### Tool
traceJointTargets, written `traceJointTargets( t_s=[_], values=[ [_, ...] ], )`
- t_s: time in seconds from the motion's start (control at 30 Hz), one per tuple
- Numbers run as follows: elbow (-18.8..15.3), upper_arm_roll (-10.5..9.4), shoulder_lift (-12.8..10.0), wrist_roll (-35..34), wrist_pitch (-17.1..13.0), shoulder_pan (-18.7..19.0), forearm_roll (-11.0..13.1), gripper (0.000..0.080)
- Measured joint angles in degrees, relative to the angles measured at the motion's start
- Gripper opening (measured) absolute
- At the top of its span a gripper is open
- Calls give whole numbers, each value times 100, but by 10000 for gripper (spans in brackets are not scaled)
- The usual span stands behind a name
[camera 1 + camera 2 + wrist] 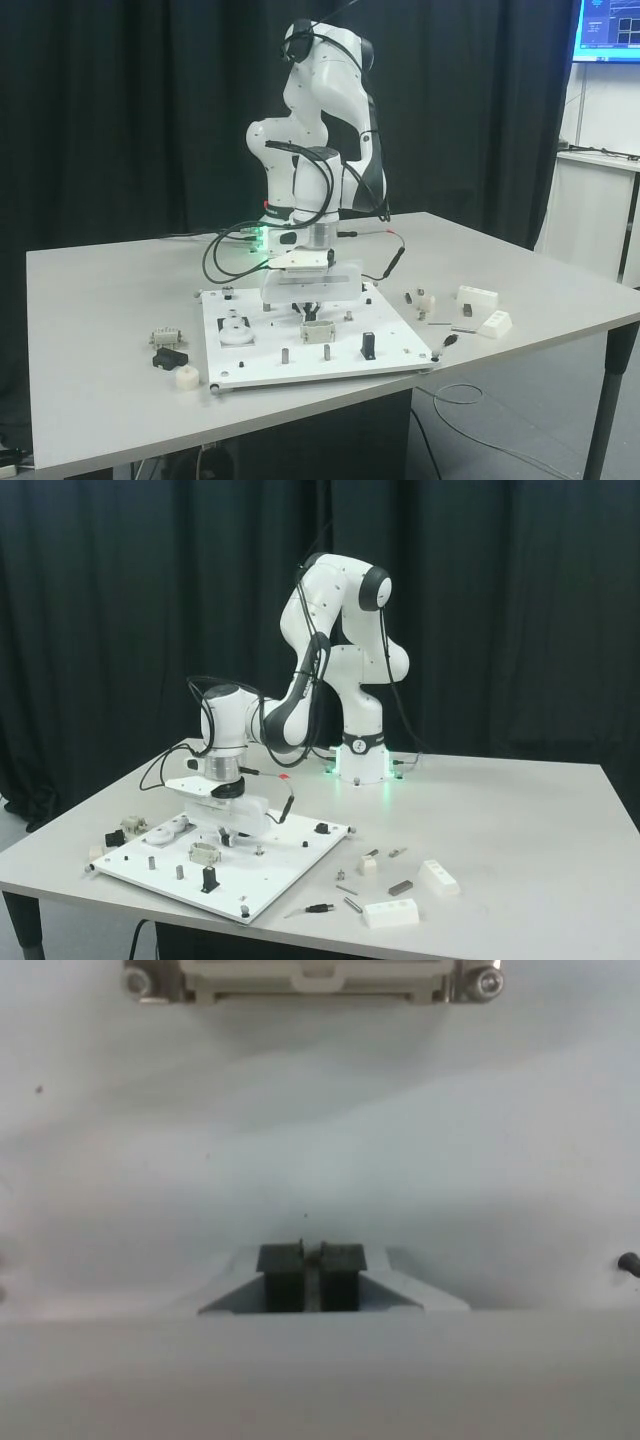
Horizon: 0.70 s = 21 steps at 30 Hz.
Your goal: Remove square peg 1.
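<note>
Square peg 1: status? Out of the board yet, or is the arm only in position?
Done: the arm is down over the white board, with the hand low above it. In hand: in the wrist view the fingers sit nearly together, with nothing visible between them. The pictures do not show which peg is square peg 1, or any peg lifted clear. Left: grasping it and pulling it out.

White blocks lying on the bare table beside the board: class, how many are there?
2: one block farther from the table's front edge, one block with holes nearer it. Small parts elsewhere may be hidden.
</note>
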<state>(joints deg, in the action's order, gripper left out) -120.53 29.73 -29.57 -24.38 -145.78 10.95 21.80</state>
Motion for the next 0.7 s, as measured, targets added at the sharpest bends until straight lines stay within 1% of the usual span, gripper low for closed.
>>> traceJointTargets(
  t_s=[0.7],
  values=[
    [0, 7, 41, 58, 33, -7, 0, 30]
  ],
)
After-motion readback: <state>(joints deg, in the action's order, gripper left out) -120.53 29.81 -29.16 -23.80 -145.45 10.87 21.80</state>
